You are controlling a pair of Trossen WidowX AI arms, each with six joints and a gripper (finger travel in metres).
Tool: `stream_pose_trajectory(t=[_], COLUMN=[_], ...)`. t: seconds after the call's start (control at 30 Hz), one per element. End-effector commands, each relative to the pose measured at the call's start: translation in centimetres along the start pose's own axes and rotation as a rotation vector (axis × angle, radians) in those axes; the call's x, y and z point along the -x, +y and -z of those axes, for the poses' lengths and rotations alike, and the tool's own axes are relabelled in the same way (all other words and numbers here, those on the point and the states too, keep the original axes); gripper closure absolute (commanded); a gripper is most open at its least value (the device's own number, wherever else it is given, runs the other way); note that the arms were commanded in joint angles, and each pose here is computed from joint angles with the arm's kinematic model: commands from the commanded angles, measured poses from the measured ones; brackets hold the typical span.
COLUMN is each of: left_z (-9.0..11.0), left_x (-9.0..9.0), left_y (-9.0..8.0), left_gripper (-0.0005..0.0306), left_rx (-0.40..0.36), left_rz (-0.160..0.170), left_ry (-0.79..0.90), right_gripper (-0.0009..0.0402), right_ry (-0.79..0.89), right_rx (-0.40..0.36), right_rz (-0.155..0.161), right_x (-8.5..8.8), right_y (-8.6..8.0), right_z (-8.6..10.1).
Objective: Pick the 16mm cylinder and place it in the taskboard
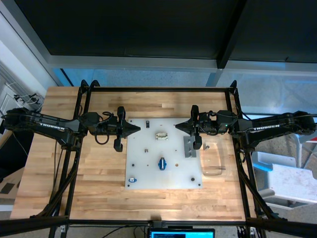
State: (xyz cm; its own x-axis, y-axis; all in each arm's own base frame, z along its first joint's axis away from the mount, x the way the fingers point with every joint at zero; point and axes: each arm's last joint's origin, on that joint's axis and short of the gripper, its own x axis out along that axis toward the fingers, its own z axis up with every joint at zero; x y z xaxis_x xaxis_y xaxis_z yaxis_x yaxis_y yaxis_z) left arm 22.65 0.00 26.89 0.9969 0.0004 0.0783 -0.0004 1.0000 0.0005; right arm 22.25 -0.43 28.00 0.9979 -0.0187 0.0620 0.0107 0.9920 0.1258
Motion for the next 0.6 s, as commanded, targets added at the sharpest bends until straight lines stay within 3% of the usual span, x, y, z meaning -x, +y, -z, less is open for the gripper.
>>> stream_pose_trajectory(t=[0.03, 0.6], left_z=[0.0, 0.0], left_x=[0.0, 0.0], left_y=[0.0, 0.0], left_gripper=[0.03, 0.03], left_rx=[0.0, 0.0], left_rz=[0.0, 0.0], left_ry=[0.0, 0.0], right_gripper=[0.0393, 0.0393], right_ry=[0.037, 0.459], right_rx=[-0.015, -0.02], right_rz=[0.005, 0.055], right_x=[-0.2, 0.1], right_y=[0.0, 0.4], right_z=[-0.3, -1.5])
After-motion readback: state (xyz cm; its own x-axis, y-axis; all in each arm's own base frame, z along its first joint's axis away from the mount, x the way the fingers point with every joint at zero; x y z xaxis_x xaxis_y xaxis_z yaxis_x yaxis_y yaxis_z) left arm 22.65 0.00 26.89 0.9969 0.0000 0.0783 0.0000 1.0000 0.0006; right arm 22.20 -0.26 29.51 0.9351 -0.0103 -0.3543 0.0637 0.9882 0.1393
